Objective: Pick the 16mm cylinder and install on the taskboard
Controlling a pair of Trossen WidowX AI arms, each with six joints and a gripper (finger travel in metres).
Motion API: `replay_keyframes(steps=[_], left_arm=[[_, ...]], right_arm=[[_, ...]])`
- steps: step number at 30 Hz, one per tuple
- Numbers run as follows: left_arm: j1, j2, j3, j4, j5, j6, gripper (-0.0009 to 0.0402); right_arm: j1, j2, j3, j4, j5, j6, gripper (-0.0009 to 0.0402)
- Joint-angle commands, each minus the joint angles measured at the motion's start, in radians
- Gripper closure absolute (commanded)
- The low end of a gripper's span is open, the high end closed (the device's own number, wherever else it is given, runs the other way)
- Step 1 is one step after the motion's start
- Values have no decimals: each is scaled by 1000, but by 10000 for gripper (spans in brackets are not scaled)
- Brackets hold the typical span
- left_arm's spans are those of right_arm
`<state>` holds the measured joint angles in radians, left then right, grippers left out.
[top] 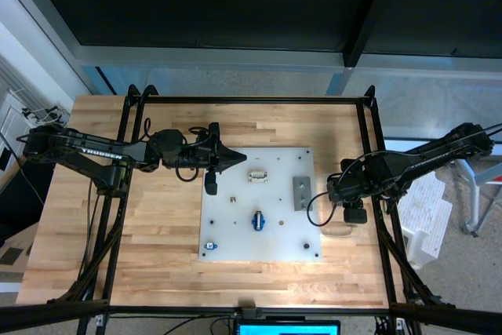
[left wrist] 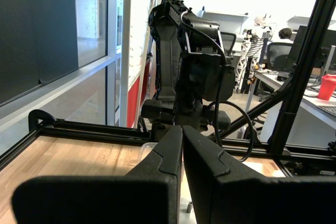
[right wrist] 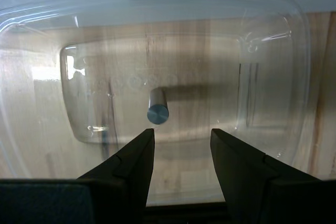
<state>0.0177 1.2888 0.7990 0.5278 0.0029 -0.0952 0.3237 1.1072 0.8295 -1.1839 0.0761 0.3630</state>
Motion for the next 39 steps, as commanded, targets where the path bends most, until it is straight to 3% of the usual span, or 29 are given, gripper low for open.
replay_keyframes(steps=[1, 14, 17, 39], left_arm=[[0, 0, 0, 0, 0, 0, 393], [0, 0, 0, 0, 0, 0, 393], [0, 0, 0, 0, 0, 0, 393], [0, 0, 0, 0, 0, 0, 393]], right_arm=[[4, 0, -6, 6, 2, -1, 246], [26, 0, -41, 41, -2, 11, 246], [39, 0, -58, 62, -17, 19, 246], [69, 0, -128, 150, -16, 52, 246]])
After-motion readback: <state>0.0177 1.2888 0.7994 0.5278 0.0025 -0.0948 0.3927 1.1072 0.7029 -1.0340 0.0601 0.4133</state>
